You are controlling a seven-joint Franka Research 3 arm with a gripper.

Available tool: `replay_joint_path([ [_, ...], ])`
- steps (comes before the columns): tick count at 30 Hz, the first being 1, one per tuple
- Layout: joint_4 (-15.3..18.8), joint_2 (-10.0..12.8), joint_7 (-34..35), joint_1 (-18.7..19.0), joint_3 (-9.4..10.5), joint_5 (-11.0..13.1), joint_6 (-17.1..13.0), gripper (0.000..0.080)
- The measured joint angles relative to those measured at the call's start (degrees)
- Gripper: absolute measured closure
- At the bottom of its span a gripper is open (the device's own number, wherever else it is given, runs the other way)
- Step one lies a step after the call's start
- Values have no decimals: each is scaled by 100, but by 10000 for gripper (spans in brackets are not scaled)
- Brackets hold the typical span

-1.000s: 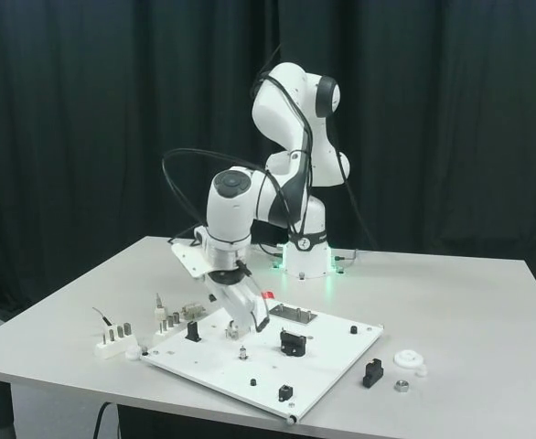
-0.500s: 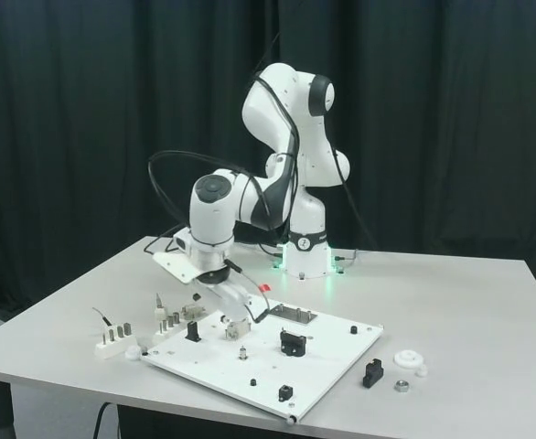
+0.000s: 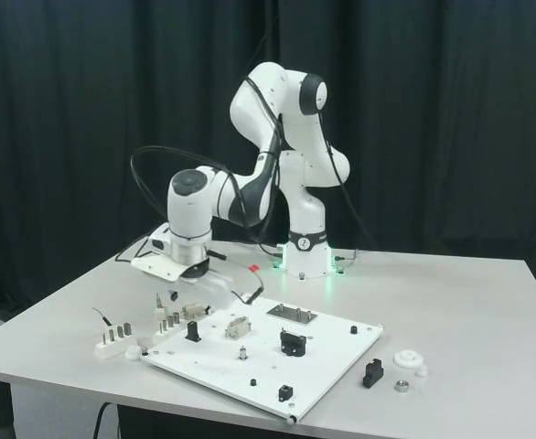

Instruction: Pick round peg 4.

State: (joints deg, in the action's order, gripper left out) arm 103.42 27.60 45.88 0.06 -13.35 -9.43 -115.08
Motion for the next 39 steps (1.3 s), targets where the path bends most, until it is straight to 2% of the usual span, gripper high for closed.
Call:
replay_joint_path([
  [12,256,-158,-1058,-295,-86,110,-749,3],
  [16,335,-171,-1437,-376,-190,347,-1006,3],
  [24,468,-174,-2072,-429,-471,876,-1283,3],
  [39,832,-174,-3053,-431,-903,1864,-1544,3],
])
